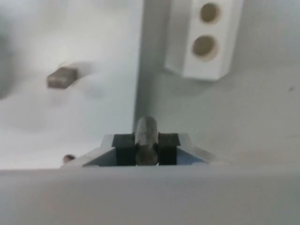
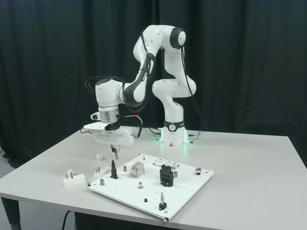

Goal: Insert round peg 3.

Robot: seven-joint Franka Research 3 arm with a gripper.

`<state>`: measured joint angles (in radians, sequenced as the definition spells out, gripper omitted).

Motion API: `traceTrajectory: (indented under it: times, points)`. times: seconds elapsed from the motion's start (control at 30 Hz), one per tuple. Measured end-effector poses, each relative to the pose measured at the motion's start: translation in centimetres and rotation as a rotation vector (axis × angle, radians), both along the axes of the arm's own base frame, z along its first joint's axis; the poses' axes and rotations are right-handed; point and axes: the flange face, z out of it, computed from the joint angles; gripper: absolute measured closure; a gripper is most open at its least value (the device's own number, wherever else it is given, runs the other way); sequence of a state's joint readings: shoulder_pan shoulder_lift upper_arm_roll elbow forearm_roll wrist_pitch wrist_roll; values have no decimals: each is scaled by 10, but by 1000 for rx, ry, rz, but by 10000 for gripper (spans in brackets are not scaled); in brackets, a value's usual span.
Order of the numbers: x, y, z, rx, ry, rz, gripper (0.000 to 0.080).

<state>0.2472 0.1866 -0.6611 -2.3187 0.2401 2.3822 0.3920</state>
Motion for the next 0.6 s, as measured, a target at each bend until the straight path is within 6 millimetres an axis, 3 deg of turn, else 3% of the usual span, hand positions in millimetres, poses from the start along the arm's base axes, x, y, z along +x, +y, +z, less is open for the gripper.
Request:
traceTrajectory:
  times: [0.6]
  points:
    - [-14, 46, -2, -14, 7, -39, 702]
